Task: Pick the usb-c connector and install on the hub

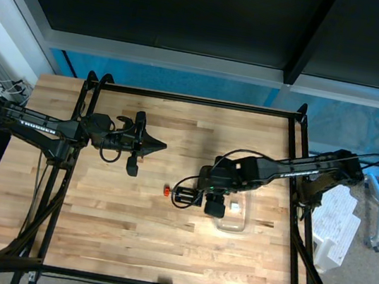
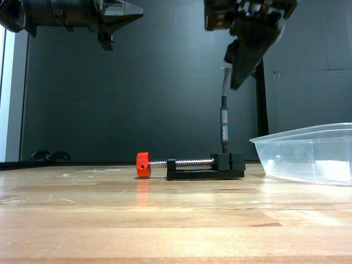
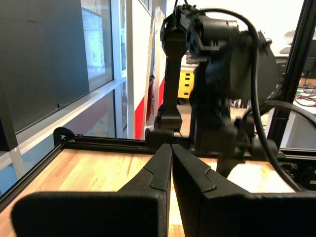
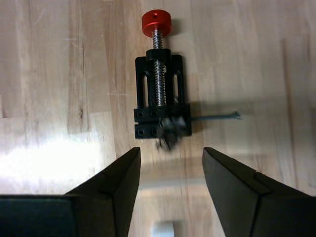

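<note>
My spread right hand (image 4: 171, 152) hung over the usb-c connector (image 2: 224, 124) standing in the hub (image 2: 204, 165), liable to topple it; closed left hand (image 3: 171, 146) idled aside.

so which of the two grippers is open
The right gripper, hanging above the hub with its fingers spread apart. The left gripper, parked off to the left, has its fingers pressed together.

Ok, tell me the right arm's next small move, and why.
Probably lift the right gripper straight up from above the hub, jaws open: the usb-c connector already stands upright in it, nothing held. The left gripper hangs shut, high at the left.
</note>
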You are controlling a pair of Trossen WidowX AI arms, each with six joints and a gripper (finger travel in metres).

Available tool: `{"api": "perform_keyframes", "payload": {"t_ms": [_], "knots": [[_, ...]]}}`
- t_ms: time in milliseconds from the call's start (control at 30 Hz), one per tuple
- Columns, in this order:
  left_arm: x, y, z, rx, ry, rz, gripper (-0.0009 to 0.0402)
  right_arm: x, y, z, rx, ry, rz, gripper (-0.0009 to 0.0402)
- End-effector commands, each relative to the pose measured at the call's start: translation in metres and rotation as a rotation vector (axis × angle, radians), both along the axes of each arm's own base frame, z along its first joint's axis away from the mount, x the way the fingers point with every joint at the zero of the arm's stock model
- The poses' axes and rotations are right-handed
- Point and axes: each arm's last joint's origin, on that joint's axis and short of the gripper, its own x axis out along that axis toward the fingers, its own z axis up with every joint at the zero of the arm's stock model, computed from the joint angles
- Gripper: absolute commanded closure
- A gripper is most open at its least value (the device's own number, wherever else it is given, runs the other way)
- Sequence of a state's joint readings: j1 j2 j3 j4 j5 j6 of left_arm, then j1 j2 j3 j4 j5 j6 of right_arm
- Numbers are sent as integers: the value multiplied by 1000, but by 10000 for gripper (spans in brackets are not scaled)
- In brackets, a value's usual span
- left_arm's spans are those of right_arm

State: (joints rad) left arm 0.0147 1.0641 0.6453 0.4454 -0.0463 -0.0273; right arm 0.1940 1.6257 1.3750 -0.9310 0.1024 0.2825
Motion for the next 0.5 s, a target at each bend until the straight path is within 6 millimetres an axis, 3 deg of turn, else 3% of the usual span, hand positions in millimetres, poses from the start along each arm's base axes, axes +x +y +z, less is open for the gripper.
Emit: {"api": "perform_keyframes", "payload": {"t_ms": [33,367,500], "knots": [[0,0,0,0,0,0,393,-5,0,8,5,-21,-6,202],[1,0,-1,0,5,0,393,-10,0,11,12,-32,-11,201],[1,0,-1,0,4,0,393,-17,-1,21,9,-83,-2,201]]}}
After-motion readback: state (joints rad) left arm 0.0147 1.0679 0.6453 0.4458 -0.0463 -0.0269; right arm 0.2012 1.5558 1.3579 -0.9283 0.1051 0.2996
